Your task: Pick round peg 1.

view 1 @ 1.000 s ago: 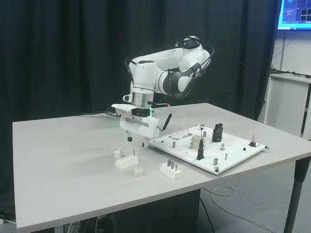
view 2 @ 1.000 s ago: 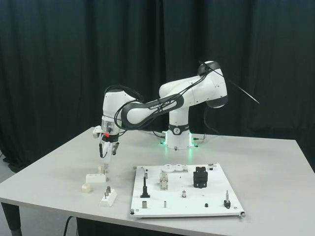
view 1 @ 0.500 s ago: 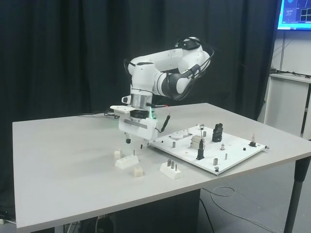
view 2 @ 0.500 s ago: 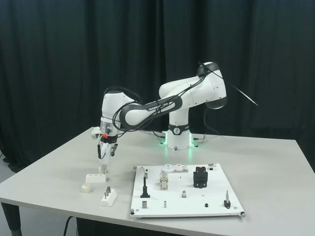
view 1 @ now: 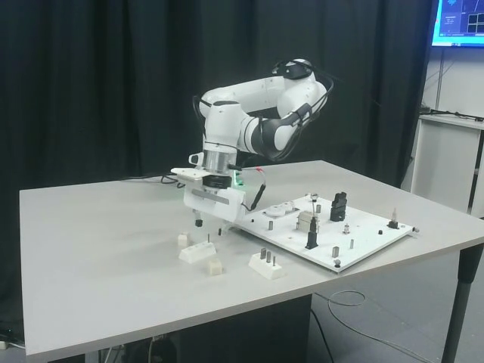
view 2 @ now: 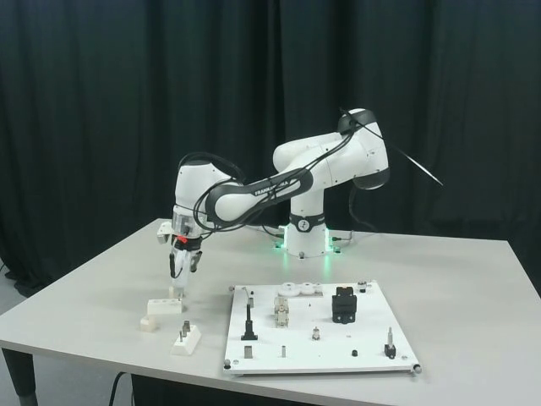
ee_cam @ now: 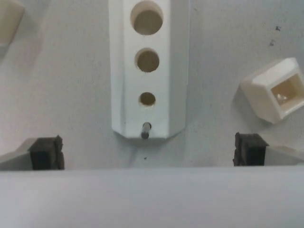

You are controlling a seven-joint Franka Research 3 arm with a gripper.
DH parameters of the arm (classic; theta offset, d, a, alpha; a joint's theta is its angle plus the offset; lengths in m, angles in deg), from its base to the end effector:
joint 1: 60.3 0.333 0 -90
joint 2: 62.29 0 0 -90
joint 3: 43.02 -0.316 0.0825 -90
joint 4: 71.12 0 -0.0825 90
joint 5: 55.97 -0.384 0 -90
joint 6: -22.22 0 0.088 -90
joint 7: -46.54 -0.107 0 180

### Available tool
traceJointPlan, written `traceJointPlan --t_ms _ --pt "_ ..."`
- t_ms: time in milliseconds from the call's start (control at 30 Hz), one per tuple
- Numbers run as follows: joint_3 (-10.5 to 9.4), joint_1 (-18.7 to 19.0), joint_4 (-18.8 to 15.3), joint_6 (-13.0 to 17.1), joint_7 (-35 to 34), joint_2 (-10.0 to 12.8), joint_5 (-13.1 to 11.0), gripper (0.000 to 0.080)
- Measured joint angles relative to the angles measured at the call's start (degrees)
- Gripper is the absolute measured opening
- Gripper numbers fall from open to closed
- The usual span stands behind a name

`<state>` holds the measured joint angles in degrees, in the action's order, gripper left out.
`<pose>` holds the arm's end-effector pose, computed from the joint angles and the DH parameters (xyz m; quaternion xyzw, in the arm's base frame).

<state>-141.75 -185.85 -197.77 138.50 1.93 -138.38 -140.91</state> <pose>0.4865 -0.2192 0.2169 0.5323 -0.8409 0.0965 0.0121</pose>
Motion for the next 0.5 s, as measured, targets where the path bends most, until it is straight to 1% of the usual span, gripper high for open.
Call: traceJointPlan --t_ms 500 --pt "-0.85 -0.1 0.1 1.0 0.7 -0.2 -0.4 0.08"
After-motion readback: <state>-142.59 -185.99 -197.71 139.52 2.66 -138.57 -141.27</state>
